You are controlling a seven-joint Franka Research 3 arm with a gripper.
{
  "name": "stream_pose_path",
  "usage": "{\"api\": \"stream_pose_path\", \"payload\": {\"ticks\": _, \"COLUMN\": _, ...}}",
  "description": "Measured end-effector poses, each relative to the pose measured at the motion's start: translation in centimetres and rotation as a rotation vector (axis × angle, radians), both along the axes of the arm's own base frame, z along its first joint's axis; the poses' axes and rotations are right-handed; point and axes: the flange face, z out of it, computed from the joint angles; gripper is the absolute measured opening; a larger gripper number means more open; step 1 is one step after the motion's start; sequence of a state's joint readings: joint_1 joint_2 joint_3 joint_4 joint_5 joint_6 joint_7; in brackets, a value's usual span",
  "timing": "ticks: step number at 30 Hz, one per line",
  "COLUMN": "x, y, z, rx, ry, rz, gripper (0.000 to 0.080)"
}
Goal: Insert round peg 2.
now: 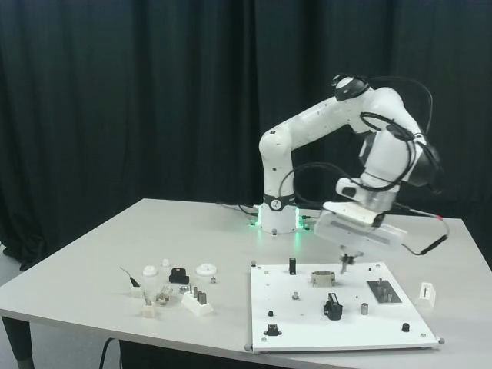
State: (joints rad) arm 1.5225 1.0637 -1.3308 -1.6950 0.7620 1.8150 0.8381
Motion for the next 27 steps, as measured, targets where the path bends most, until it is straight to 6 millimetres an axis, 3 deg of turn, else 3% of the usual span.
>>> {"api": "stream_pose_path", "payload": {"ticks": 12, "x": 0.9, "y": -7.2, "z": -1.1, "rx": -0.019, "ry": 0.051, "rz": 0.015, "gripper": 0.0073}}
{"api": "stream_pose_path", "payload": {"ticks": 27, "x": -0.1, "y": -15.4, "z": -2.6, "rx": 0.02, "ry": 0.076, "rz": 0.036, "gripper": 0.0073}}
